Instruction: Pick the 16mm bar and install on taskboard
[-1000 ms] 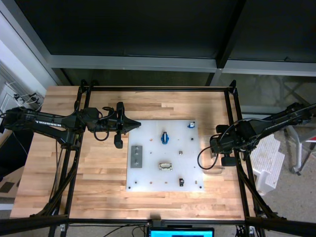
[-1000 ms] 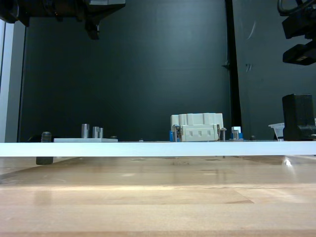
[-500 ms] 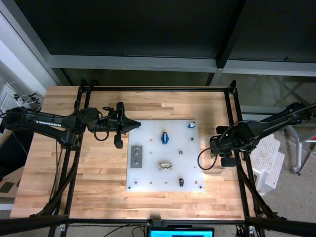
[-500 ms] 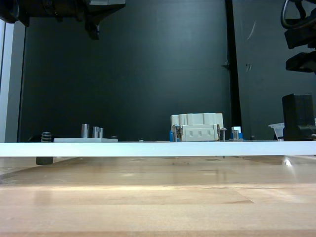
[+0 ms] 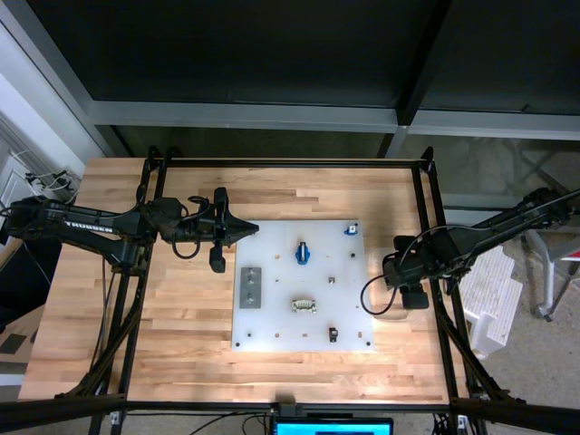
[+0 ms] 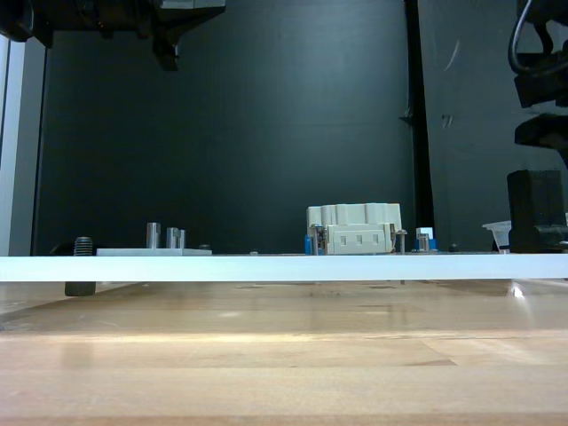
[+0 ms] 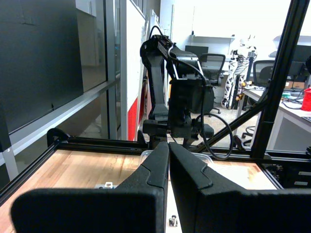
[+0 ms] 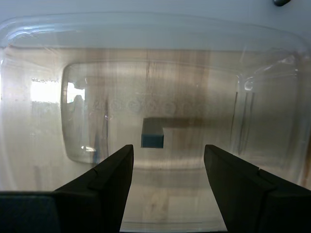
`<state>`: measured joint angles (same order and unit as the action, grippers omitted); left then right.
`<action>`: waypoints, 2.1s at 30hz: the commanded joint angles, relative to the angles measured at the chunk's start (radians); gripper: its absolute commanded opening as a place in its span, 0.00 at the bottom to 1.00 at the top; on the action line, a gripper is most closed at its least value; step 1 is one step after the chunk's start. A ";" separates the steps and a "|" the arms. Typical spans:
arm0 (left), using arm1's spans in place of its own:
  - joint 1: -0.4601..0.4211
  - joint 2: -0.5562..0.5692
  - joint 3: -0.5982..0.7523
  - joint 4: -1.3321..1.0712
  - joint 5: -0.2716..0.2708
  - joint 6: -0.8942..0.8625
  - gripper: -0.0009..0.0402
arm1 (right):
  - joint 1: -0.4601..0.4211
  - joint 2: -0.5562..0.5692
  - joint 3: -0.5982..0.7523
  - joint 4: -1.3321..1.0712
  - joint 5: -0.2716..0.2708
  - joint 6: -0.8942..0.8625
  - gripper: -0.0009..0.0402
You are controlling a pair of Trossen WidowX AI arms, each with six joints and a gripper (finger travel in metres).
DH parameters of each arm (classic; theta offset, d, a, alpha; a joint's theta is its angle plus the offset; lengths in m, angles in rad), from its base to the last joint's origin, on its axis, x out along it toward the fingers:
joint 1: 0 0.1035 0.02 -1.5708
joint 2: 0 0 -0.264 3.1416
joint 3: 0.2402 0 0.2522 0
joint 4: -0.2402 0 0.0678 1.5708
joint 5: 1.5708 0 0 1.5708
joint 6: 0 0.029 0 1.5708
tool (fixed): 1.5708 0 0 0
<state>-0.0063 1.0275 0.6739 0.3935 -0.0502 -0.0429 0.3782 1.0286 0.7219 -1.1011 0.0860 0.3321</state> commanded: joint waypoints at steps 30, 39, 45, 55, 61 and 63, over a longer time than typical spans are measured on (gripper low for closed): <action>0.000 0.000 0.000 0.000 0.000 0.000 0.02 | 0.022 0.028 -0.145 0.184 -0.010 0.006 0.52; 0.000 0.000 0.000 0.000 0.000 0.000 0.02 | 0.022 0.028 -0.149 0.187 -0.010 0.011 0.52; 0.000 0.000 0.000 0.000 0.000 0.000 0.02 | 0.022 0.028 -0.149 0.190 -0.010 0.012 0.51; 0.000 0.000 0.000 0.000 0.000 0.000 0.02 | 0.021 0.028 -0.149 0.192 -0.010 0.018 0.36; 0.000 0.000 0.000 0.000 0.000 0.000 0.02 | 0.021 0.028 -0.149 0.192 -0.009 0.019 0.26; 0.000 0.000 0.000 0.000 0.000 0.000 0.02 | 0.021 0.028 -0.149 0.192 -0.009 0.019 0.22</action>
<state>-0.0063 1.0275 0.6743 0.3931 -0.0498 -0.0433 0.3992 1.0561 0.5724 -0.9092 0.0765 0.3508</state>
